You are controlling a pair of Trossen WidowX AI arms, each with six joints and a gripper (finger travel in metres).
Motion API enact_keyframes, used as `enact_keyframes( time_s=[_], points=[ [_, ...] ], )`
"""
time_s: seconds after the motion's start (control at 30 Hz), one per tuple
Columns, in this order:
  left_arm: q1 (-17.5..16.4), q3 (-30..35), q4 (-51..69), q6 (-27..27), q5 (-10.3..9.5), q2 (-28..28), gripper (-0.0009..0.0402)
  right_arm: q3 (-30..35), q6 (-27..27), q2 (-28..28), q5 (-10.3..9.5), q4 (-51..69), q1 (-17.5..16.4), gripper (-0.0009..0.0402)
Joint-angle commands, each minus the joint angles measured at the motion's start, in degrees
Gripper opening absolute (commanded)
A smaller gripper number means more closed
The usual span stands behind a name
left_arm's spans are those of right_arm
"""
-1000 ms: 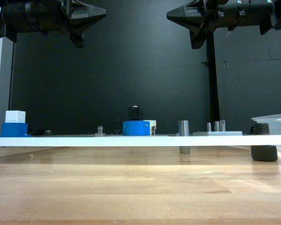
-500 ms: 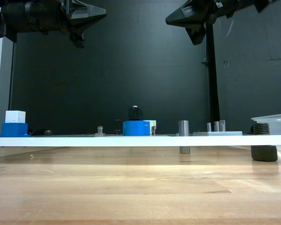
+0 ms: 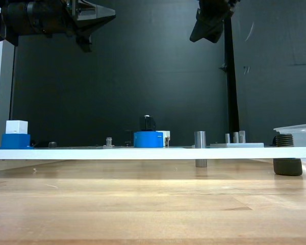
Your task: Pick the 16mm cylinder and place it in the container
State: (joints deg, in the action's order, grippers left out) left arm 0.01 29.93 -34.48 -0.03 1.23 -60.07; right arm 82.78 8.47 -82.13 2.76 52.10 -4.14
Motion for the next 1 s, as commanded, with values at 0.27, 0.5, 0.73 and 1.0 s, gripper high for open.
enact_keyframes(
  time_s=[0.27, 0.5, 0.73, 1.0],
  points=[
    [0.0, 0.0, 0.0, 0.0, 0.0, 0.0, 0.0, 17.5, 0.0, -12.3, 0.04, 21.7, -1.0, 0.0],
    [0.0, 0.0, 0.0, 0.0, 0.0, 0.0, 0.0, 21.4, -0.3, -16.8, -1.92, 27.0, -1.9, 0.0],
    [0.0, 0.0, 0.0, 0.0, 0.0, 0.0, 0.0, 21.3, -0.4, -18.6, -2.34, 27.1, -2.7, 0.0],
    [0.0, 0.0, 0.0, 0.0, 0.0, 0.0, 0.0, 21.3, -2.6, -20.9, -2.32, 27.5, -4.3, 0.0032]
  ],
)
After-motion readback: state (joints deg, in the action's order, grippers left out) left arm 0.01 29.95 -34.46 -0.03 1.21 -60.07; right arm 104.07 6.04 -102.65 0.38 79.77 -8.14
